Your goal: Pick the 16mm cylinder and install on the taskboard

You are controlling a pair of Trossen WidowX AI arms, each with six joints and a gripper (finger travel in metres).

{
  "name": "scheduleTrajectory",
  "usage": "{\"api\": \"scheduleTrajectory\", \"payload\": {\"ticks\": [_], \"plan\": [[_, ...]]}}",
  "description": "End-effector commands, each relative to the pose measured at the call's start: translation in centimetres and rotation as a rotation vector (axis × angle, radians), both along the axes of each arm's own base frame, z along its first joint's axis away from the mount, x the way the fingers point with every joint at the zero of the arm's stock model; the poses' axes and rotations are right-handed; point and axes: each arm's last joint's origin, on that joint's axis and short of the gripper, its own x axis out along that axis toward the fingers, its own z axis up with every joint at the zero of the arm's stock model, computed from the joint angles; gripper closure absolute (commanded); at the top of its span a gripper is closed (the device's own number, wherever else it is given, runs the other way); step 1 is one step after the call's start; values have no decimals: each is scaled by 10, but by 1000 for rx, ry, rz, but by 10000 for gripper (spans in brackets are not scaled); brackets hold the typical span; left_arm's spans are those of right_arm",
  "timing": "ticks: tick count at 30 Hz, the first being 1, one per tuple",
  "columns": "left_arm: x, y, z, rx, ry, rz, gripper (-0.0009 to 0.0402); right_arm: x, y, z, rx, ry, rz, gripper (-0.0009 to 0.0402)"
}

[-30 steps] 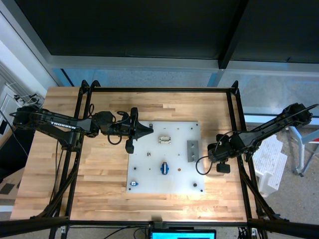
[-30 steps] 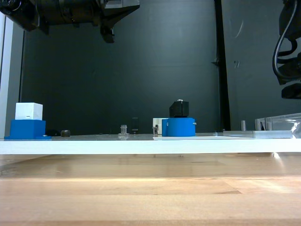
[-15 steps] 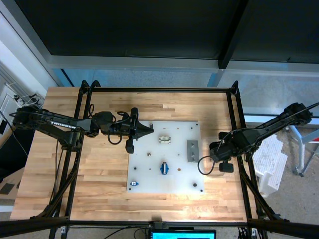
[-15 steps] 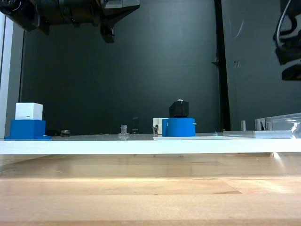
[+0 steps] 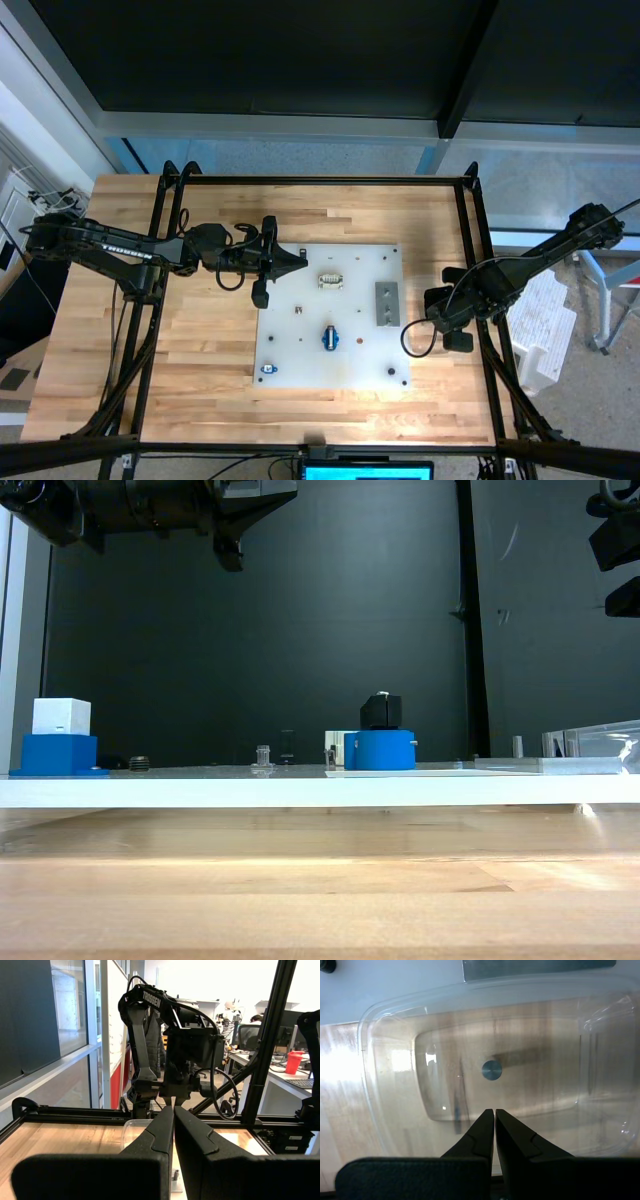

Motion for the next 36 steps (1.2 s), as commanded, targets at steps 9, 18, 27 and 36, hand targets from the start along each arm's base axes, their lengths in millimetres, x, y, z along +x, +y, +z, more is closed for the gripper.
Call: {"api": "scheduleTrajectory", "payload": {"ticks": [9, 18, 27, 36], "plan": [[0, 0, 0, 0, 0, 0, 393, 0, 3, 0, 12, -7, -1, 389], [0, 0, 0, 0, 0, 0, 393, 8, 6, -3, -35, -26, -6, 332], [0, 0, 0, 0, 0, 0, 393, 14, 9, -10, -55, 6, -5, 207], [0, 0, 0, 0, 0, 0, 393, 16, 7, -12, -75, -16, -20, 160]]}}
